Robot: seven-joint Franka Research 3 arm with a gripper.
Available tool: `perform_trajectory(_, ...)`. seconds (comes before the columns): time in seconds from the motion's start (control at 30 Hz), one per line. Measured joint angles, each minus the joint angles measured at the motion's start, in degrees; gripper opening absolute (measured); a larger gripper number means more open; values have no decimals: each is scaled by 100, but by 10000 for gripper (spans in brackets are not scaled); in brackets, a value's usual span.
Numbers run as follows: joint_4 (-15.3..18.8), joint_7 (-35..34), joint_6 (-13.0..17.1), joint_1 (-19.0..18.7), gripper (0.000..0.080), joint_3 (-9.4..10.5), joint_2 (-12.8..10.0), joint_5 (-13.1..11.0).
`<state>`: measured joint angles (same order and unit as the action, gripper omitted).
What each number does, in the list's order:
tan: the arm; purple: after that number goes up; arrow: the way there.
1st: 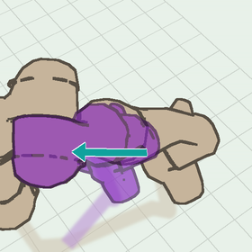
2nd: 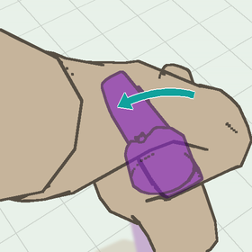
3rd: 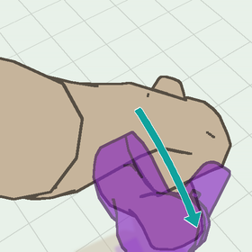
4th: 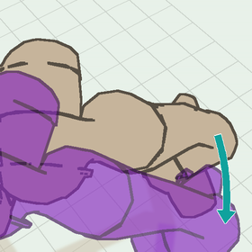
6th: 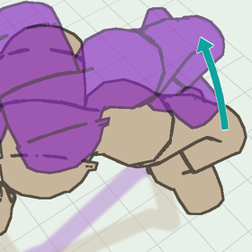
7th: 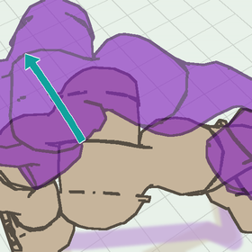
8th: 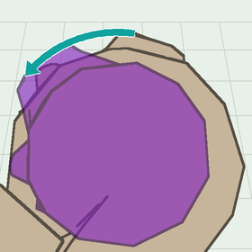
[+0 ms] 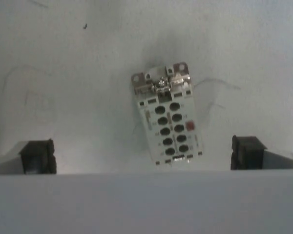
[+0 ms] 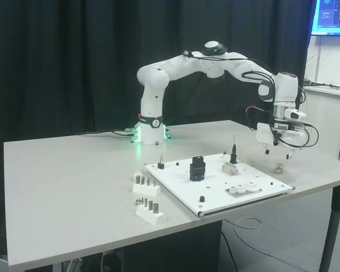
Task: Pick waterproof.
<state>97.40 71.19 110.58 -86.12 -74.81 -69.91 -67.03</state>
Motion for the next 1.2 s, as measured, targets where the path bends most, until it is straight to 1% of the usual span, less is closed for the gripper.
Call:
perform_trajectory(0.57,-139,-78,162,158,800,186,-1,0)
perform_trajectory(1.2,-430,-72,167,457,800,405,-18,14)
